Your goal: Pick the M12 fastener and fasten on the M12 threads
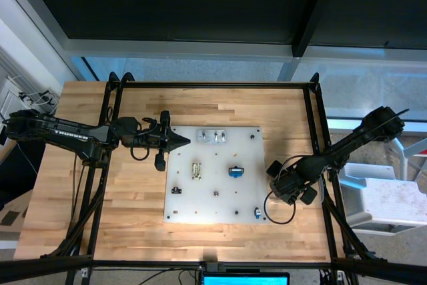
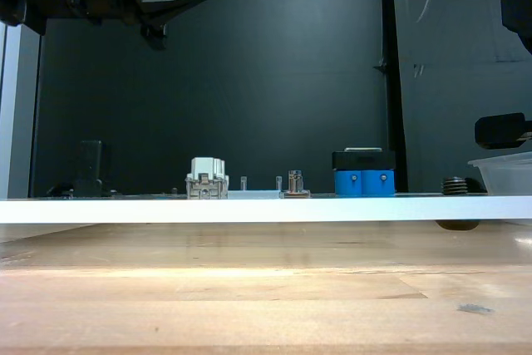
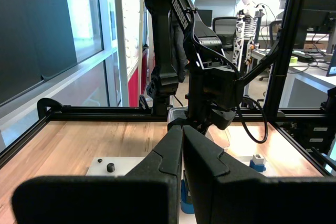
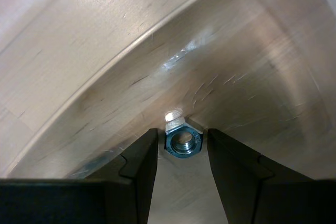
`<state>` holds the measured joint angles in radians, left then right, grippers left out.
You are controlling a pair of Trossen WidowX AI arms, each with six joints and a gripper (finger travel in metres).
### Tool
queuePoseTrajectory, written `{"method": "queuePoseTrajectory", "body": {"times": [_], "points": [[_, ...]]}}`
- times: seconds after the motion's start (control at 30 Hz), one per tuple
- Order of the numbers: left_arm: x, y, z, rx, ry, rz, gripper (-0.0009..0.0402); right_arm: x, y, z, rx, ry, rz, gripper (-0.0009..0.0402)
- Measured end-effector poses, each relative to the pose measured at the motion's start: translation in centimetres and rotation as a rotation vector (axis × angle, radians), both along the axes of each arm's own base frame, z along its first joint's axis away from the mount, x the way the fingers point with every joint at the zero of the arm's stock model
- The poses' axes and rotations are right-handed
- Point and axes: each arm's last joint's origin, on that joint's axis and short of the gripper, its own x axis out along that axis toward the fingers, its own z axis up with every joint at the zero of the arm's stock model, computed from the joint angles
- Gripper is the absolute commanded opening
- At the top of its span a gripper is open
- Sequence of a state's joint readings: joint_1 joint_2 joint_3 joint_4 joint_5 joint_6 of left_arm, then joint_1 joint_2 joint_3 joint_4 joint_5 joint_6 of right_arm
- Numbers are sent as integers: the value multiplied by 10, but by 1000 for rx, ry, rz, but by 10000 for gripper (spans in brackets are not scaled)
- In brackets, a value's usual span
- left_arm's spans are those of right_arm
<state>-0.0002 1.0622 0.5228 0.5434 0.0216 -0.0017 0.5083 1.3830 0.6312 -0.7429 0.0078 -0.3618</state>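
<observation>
1. Right gripper (image 4: 182, 136) is sitting open in the clear tray (image 2: 503, 174) beside the board's (image 1: 200, 198) right edge, fingers straddling the nut (image 4: 182, 143), gaps both sides.
2. Stud (image 2: 453, 185) is standing bare, ribs showing.
3. Left gripper (image 1: 181, 139) is hovering closed over the board's far-left edge.

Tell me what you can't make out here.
The nut shows only in the right wrist view, between the fingers of the open right gripper in the clear tray; from above, that arm covers it.
Low view: the edge cuts off the right gripper.
The stud stands bare in the low view; from above it is too small.
The left gripper, shut, over the board's far left corner, blocks much of its own view.
</observation>
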Motion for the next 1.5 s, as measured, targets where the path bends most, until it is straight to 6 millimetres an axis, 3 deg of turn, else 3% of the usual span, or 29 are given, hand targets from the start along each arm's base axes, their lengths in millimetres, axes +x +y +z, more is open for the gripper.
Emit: {"method": "queuePoseTrajectory", "body": {"times": [0.53,0.8,1.1,1.37,1.5], "points": [[0,0,0,0,0,0,0,0,0,0,3,-2,-1,17],[0,0,0,0,0,0,0,1,0,4,4,-7,3,0],[0,0,0,0,0,0,0,6,3,42,-7,-6,77,0],[0,0,0,0,0,0,0,18,9,76,-33,7,377,0],[0,0,0,0,0,0,0,32,17,85,-37,7,431,0]]}}
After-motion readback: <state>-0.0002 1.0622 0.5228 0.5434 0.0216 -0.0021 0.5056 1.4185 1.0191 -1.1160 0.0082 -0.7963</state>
